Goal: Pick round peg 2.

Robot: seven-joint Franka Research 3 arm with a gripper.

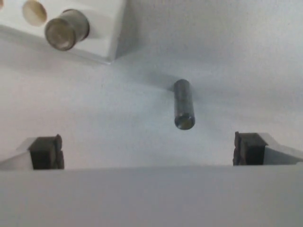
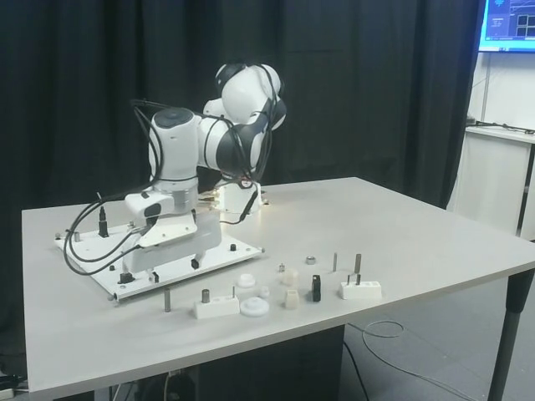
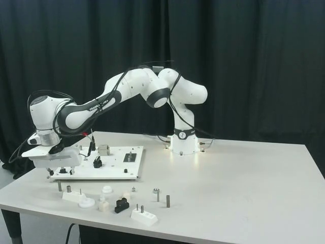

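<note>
Peg 2 under your hand, not grabbed yet

Your hand [image 1: 147, 151] hovers with fingers wide apart above round peg 2 [image 1: 183, 104], a small dark cylinder standing upright, alone on the grey desk [image 1: 118, 113] just beside the white block [image 1: 102, 40].

- the round peg [image 1: 183, 104] looks like dark metal, smooth, with a dull sheen along its side.
- the thicker peg [image 1: 66, 29] in the white block [image 1: 102, 35] has a brushed metal look; the block looks like smooth matt plastic.
- the table [image 2: 401, 225] top is grey, matt and even.
- the arm [image 3: 127, 89] shell is glossy white plastic.
- the curtain [image 3: 254, 61] behind is black cloth, hanging in folds.
- the finger pads [image 1: 46, 152] look like dark, matt rubber.
</note>
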